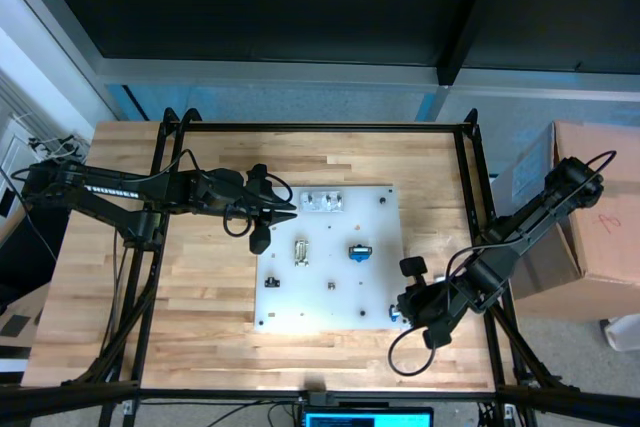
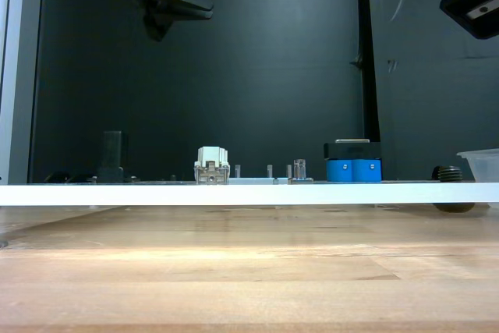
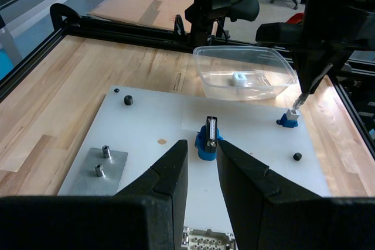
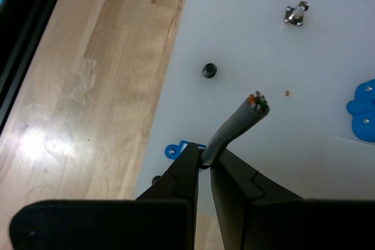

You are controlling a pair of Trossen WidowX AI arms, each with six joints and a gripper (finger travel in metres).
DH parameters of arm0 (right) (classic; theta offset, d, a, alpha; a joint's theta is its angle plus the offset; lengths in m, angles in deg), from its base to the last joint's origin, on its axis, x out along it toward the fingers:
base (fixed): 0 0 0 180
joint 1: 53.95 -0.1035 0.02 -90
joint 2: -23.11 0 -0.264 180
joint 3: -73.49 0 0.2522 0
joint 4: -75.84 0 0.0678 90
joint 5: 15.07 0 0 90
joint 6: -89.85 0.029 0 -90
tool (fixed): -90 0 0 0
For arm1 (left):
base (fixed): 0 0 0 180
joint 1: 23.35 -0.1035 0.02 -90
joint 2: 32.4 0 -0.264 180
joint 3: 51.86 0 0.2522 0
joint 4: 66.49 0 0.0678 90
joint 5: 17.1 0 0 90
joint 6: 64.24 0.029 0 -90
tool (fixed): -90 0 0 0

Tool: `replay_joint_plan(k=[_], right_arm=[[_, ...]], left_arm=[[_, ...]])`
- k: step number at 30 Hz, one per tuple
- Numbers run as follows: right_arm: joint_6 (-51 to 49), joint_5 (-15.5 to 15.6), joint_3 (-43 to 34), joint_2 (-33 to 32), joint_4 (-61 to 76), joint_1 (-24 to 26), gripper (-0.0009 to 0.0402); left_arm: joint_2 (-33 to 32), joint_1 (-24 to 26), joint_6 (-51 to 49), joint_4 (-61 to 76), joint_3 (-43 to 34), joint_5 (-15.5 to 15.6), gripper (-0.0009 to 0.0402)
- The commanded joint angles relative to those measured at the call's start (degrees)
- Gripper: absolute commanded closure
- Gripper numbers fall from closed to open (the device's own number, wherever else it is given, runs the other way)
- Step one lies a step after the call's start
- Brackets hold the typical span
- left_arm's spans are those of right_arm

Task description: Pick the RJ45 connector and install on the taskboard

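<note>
The RJ45 connector (image 3: 293, 113) stands in its blue seat (image 3: 286, 122) at the white taskboard's (image 1: 330, 307) near right corner; how deep it sits I cannot tell. Its grey cable stub (image 4: 234, 126) with bare coloured wires sticks up between the fingers of my right gripper (image 4: 204, 155), which is shut on it just above the seat (image 4: 174, 150). In the high view the right gripper (image 1: 398, 309) hangs over that corner. My left gripper (image 1: 290, 209) hovers above the board's left edge, open with nothing between its fingers (image 3: 176, 171).
A blue D-sub connector (image 3: 206, 139) stands mid-board. A metal plate with two posts (image 3: 102, 162) and black knobs (image 3: 128, 100) are also on the board. A clear tray (image 3: 243, 73) holding a small white part lies beyond the board's right edge. The black frame (image 1: 470, 207) surrounds the table.
</note>
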Motion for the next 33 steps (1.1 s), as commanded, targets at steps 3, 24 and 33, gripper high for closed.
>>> replay_joint_plan(k=[3, 24, 33], right_arm=[[-0.1, 0.0, 0.9, -0.1, -1.6, 0.0, 0.0393], [-0.5, 0.1, 1.5, -0.4, -2.1, 0.0, 0.0393], [-0.6, 0.4, 2.1, -0.4, -3.1, 0.0, 0.0393]], left_arm=[[0.0, 0.0, 0.0, 0.0, 0.0, 0.0, 0.0328], [0.0, 0.0, 0.0, 0.0, 0.0, 0.0, 0.0328], [0.0, 0.0, 0.0, 0.0, 0.0, 0.0, 0.0328]])
